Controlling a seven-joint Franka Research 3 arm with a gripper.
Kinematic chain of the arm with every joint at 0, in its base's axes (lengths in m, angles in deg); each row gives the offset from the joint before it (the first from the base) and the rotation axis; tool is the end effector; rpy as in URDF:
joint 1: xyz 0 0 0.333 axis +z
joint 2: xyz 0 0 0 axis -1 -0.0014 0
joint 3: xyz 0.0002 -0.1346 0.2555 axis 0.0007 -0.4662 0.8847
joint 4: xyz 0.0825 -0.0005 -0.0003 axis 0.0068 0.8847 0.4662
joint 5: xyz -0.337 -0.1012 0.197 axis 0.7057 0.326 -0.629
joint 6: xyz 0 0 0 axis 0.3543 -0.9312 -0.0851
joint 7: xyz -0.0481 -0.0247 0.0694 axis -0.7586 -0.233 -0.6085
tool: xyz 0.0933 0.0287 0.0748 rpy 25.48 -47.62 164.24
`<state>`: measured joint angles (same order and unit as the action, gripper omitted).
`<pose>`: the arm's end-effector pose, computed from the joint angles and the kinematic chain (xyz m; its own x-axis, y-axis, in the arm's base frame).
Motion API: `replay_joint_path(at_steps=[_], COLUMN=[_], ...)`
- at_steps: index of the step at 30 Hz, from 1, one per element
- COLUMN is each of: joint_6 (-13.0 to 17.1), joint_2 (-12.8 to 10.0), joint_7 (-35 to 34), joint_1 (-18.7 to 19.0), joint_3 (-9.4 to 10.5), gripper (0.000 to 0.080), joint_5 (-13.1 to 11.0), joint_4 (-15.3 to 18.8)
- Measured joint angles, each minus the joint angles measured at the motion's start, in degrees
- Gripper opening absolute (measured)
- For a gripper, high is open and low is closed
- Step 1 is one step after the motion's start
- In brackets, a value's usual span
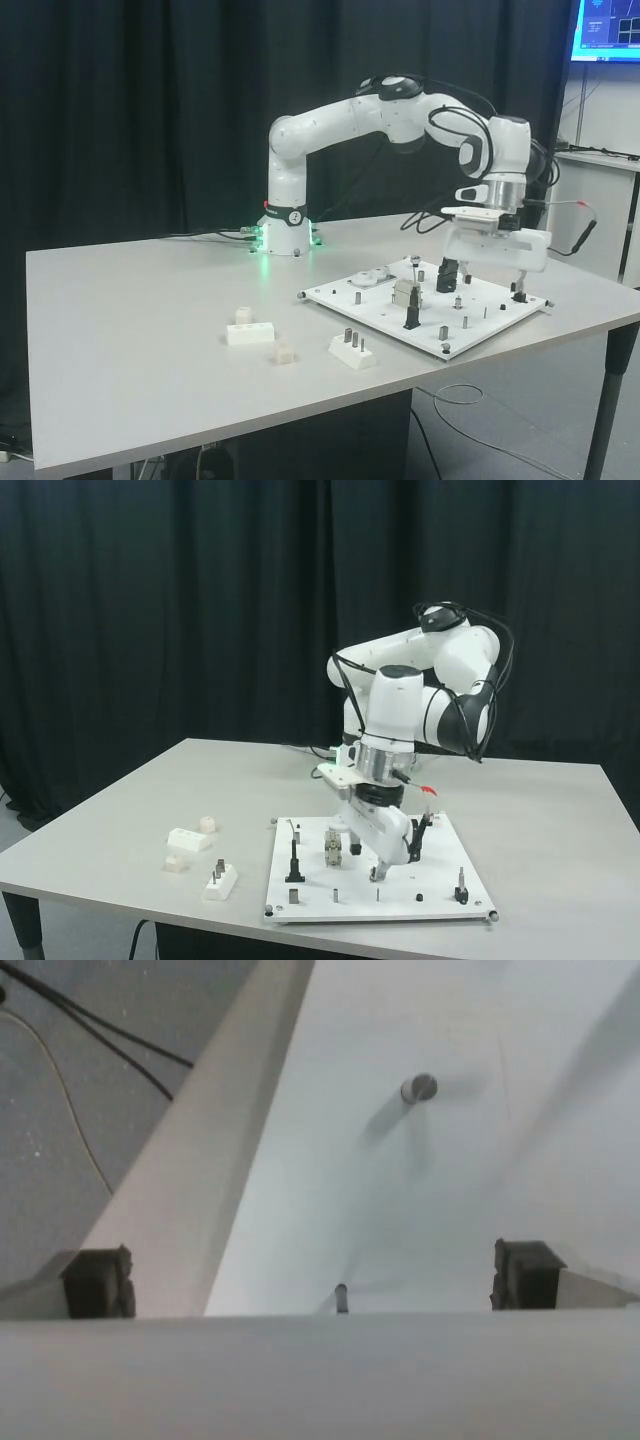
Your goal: Pick square peg 3.
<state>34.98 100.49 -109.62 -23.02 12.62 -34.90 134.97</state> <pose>0.6785 0.1267 0.2423 -0.1718 -0.9751 0.1402 -0.9764 0.1497 -0.1556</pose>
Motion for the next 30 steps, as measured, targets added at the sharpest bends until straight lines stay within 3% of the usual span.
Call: replay_joint_path(at_steps=[11, 30], joint_6=[0.0, 0.0], joint_2=[0.0, -0.3], joint_7=[1.3, 0.1], joint_1=[0.0, -1.0], joint_3=[-1.14, -2.45], gripper=[0.0800, 0.0800], joint_5=[1.4, 0.6], joint_4=[-0.3, -0.1])
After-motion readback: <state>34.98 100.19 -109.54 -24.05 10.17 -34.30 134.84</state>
